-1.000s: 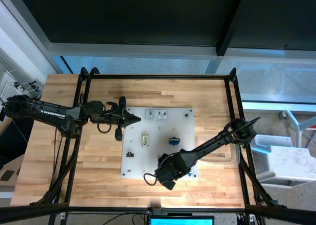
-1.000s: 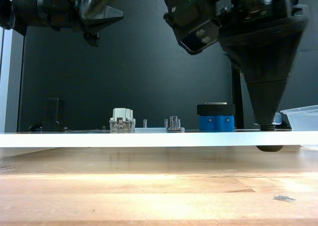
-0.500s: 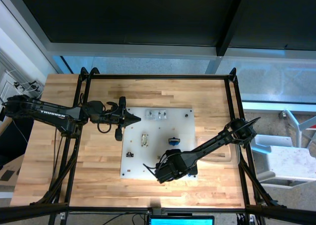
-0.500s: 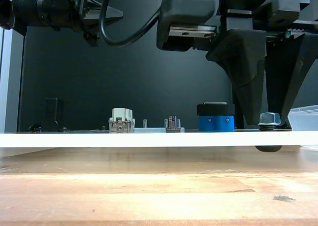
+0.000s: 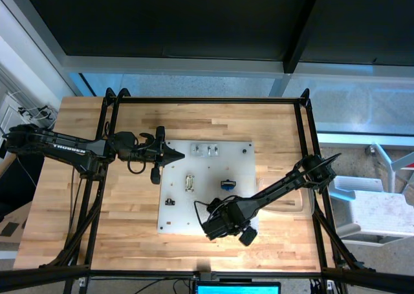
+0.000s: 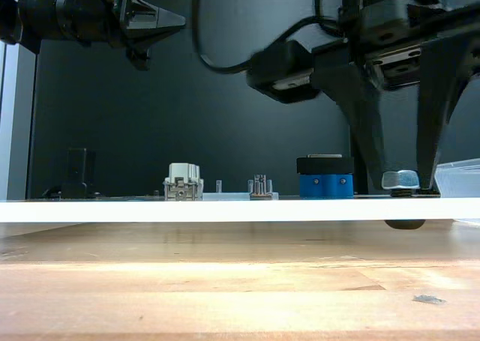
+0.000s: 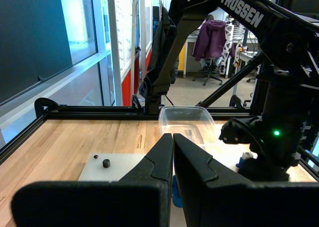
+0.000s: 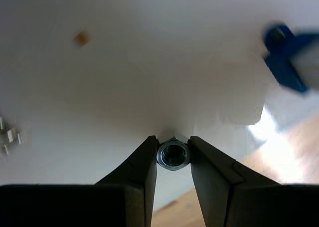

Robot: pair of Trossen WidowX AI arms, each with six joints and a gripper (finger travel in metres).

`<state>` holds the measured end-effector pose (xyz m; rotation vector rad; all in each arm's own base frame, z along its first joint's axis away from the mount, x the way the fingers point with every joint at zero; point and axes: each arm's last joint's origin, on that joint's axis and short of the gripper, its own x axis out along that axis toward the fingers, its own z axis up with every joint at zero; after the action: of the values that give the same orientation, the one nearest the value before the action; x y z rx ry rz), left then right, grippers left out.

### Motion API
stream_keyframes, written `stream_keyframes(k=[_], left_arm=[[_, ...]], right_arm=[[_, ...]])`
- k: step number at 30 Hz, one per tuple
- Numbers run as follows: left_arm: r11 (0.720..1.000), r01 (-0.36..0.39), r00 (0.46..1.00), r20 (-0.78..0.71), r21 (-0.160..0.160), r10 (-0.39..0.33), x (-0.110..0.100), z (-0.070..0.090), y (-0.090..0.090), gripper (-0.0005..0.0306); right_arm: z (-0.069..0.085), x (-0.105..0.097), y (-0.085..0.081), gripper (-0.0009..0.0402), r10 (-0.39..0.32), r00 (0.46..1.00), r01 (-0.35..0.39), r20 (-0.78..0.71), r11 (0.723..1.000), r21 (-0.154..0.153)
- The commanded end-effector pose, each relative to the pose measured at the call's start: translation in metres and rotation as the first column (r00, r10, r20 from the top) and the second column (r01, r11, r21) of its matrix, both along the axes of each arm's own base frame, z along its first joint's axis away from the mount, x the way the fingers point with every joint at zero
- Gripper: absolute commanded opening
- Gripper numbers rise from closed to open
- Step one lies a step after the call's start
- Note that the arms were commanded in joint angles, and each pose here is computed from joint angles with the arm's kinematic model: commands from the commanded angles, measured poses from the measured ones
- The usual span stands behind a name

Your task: Pick the M12 fastener and fasten on the M12 threads

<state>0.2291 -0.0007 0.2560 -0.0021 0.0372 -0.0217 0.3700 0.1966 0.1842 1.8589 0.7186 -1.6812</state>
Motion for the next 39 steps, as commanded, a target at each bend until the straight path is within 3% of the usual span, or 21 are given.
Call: stream_keyframes(k=[1, 3, 39], left_arm=[[1.0, 0.0, 1.0, 0.001, 0.0, 0.0, 0.0, 0.0002, 0.0, 0.0], [1.0, 0.0, 1.0, 0.001, 0.0, 0.0, 0.0, 0.0002, 0.0001, 0.0], [1.0, 0.0, 1.0, 0.001, 0.0, 0.0, 0.0, 0.0002, 0.0, 0.0]], right_arm=[[0.0002, -0.0001, 0.0001, 0.002, -0.209, 0.978, 0.209, -0.01, 0.978, 0.017], [0.0002, -0.0002, 0.0002, 0.002, -0.299, 0.954, 0.3, -0.015, 0.954, 0.024], [0.0005, 0.0, 0.0009, 0.002, -0.274, 0.962, 0.274, -0.009, 0.961, 0.025]])
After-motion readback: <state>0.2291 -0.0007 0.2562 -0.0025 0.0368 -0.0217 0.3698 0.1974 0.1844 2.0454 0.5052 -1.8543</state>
